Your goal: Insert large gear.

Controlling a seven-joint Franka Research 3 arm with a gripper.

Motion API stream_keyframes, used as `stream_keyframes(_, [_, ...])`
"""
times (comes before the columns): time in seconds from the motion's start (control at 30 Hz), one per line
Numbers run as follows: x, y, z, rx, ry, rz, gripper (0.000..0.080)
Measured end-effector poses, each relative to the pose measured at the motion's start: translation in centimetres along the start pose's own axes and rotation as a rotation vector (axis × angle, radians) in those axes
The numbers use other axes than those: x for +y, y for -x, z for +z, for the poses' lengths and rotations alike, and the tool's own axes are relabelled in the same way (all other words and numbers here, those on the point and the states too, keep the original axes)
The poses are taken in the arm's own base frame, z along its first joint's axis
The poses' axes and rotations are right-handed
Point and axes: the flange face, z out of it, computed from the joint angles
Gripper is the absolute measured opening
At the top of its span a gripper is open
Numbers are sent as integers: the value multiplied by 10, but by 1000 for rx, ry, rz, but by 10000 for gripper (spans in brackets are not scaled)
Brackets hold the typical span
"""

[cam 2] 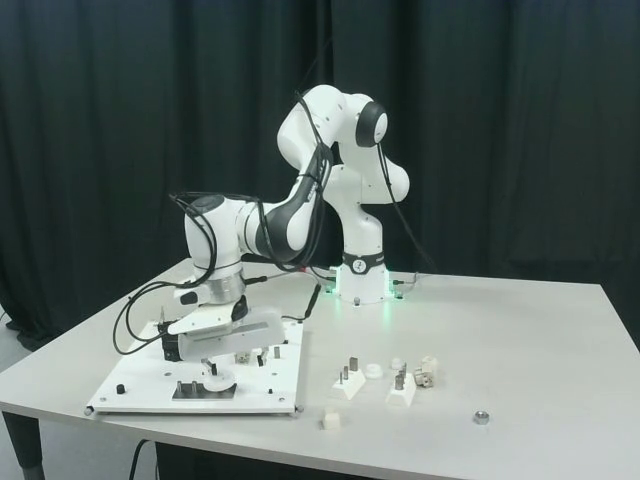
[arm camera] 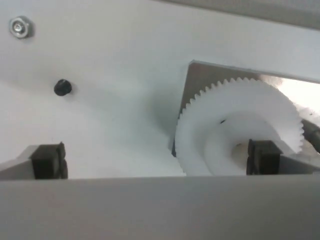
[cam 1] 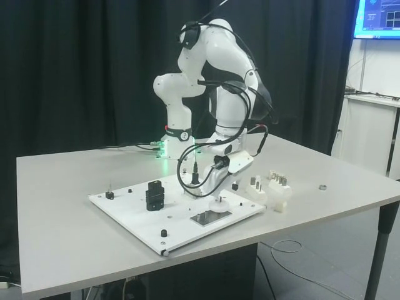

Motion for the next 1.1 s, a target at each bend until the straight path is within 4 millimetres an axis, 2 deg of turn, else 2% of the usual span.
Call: stream_keyframes(1.1, [-8, 9, 0, 3, 12, -2, 800])
